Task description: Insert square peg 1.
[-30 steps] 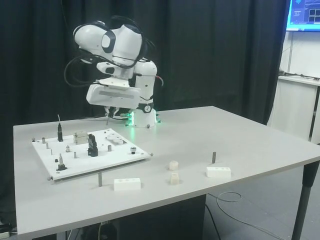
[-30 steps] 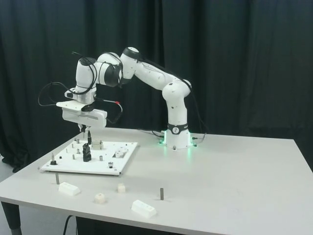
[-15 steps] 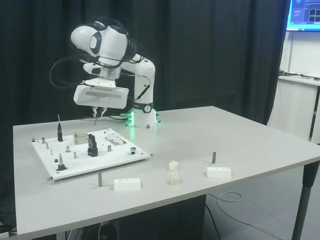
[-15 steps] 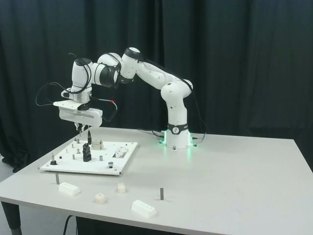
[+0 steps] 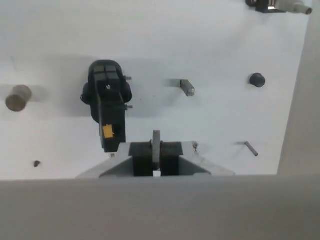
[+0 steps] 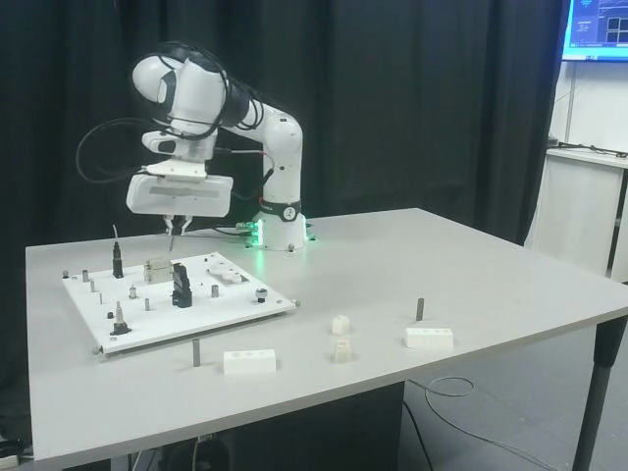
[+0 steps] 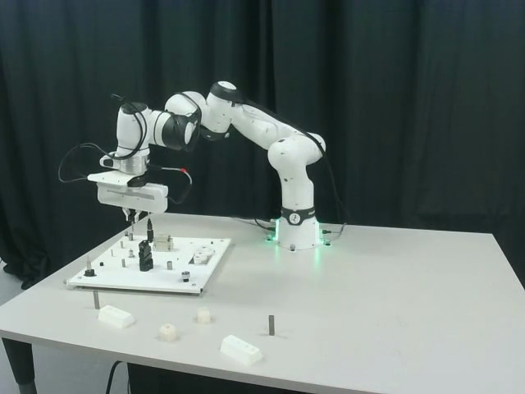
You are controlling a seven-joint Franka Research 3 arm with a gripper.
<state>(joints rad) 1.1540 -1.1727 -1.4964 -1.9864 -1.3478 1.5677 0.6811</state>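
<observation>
The grey table [image 6: 471, 265] carries the white arm [image 7: 246, 123], reaching out over the white board [image 6: 235, 299] near one end. The gripper [image 6: 173, 229] hangs above the board, clear of it, its two fingers pinched on the square peg [image 5: 156, 148], a thin grey bar standing upright between them. Below on the board stands a black fixture [image 5: 107, 107], with a short grey stub [image 5: 187, 86] just beside it. Off the board, toward the table's front edge, lie two white blocks [image 6: 249, 361] [image 6: 429, 338] and two smaller white pieces [image 6: 340, 337].
</observation>
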